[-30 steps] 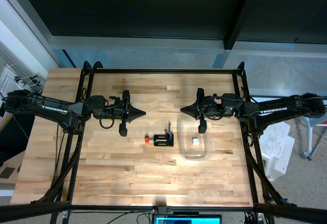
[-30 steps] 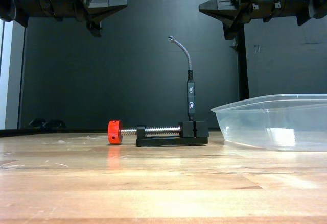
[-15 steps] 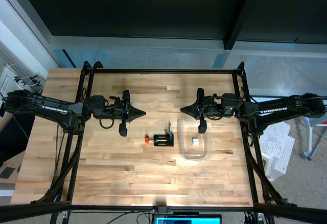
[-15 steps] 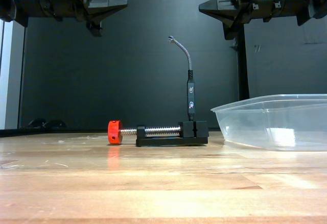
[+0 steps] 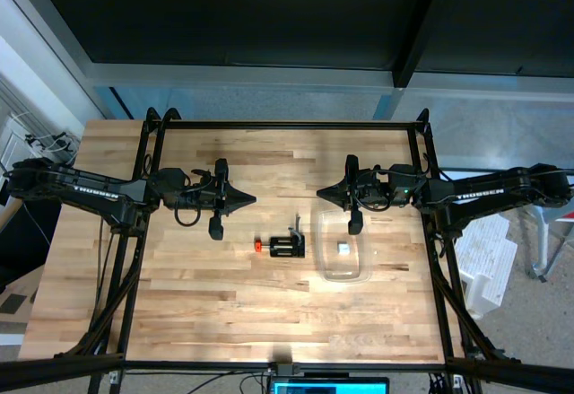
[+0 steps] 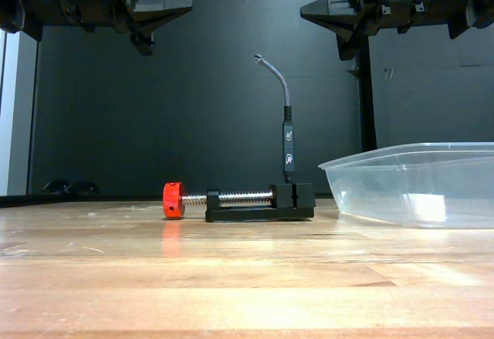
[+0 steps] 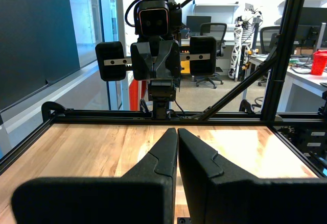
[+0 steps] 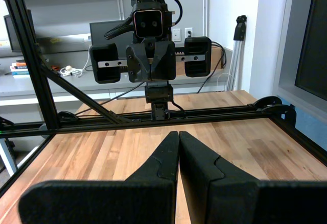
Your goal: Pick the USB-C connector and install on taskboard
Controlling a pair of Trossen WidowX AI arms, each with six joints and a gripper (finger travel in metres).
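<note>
High view: left pincer [image 5: 252, 200], right pincer [image 5: 320, 195] closed, empty, above table [image 5: 224, 309]

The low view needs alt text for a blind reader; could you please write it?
A black taskboard with an orange-red knob and thin upright post sits on the table, a clear plastic tray at its right. The left pincer and right pincer hang shut above, pointing inward.

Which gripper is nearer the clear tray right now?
The right gripper, shut, hanging high on the same side of the taskboard as the tray. The left gripper, also shut, hangs high beyond the taskboard's orange-knob end.
</note>
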